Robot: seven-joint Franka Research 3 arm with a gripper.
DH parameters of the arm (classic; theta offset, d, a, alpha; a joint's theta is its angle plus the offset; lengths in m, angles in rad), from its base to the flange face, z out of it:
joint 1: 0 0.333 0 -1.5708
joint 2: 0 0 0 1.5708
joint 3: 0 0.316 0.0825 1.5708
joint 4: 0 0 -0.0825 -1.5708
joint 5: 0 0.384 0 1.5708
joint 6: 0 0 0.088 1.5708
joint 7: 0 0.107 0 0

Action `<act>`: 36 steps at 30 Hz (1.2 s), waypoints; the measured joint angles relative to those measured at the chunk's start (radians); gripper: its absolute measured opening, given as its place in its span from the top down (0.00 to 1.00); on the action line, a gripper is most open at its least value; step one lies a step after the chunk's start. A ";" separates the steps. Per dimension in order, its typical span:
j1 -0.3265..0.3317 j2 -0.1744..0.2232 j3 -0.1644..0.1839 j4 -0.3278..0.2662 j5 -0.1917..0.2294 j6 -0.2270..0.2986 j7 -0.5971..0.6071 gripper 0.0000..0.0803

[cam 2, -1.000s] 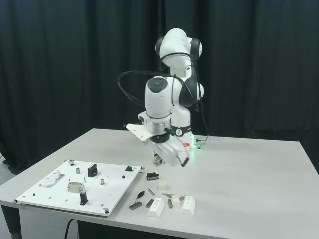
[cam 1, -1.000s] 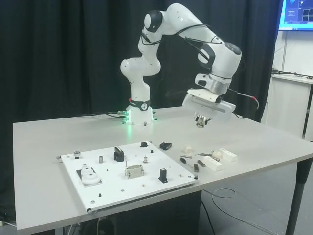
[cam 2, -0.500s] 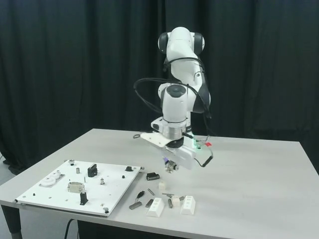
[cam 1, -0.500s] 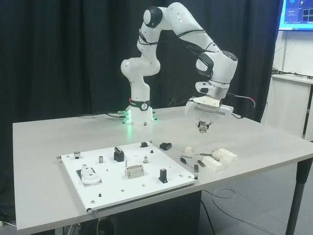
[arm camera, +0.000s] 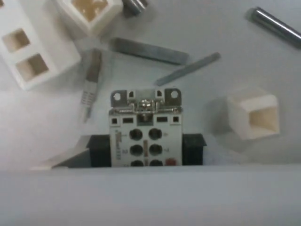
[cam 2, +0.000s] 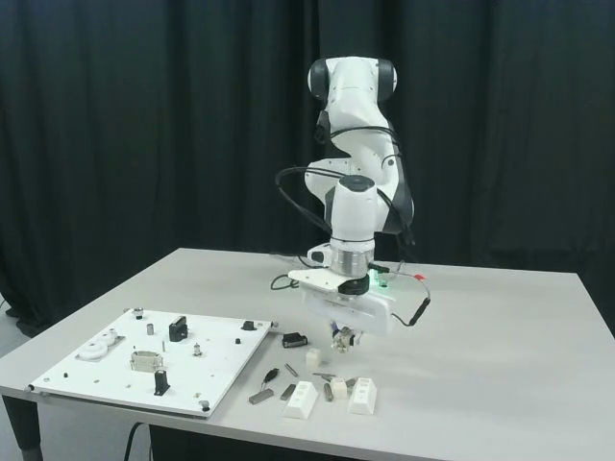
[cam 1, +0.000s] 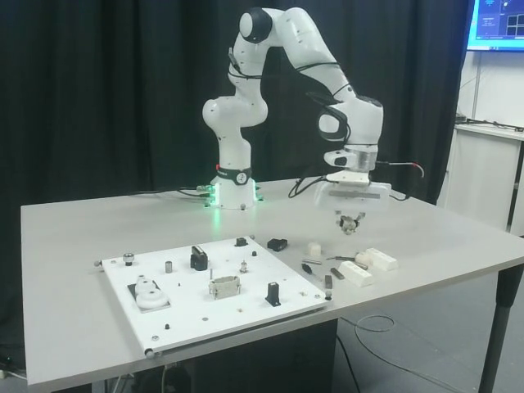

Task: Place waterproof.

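Observation:
In the wrist view a white and grey waterproof connector (arm camera: 146, 129), with several round sockets and a metal latch on top, sits between my two black fingers (arm camera: 193, 148). My gripper (arm camera: 146, 151) is shut on it. In the room views the gripper (cam 1: 350, 223) (cam 2: 344, 338) hangs pointing down, a little above the loose parts on the table, well to the side of the white assembly board (cam 1: 184, 323) (cam 2: 58, 379). The held connector shows there only as a small lump under the hand.
Under the hand lie a hollow white cube (arm camera: 254, 115) (cam 1: 313, 247), two white blocks (arm camera: 33, 52) (cam 1: 381, 259) (cam 2: 302, 399), flat metal strips (arm camera: 148, 51), a rod (arm camera: 275, 26), a small cable plug (arm camera: 89, 87) and a black part (cam 1: 277, 243). The board carries several fixtures.
The arm has stretched out and carried the hand sideways, away from the board, to above the loose parts. The wrist has turned level and the hand has dropped slightly.

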 joint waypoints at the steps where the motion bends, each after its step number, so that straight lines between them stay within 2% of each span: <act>1: 0.000 0.003 0.000 -0.007 0.000 0.018 0.005 0.61; 11: 0.000 0.060 0.003 -0.018 0.001 0.129 0.027 0.61; 14: 0.000 0.082 0.006 -0.013 0.002 0.145 0.029 0.61; 22: 0.000 0.124 0.019 0.008 0.002 0.151 0.075 0.61; 26: 0.000 0.126 0.025 0.013 0.000 0.150 0.124 0.61; 31: 0.000 0.123 0.034 0.023 -0.014 0.136 0.125 0.61; 32: 0.000 0.122 0.036 0.027 -0.019 0.127 0.125 0.32; 36: 0.000 0.116 0.043 0.043 -0.033 0.092 0.125 0.32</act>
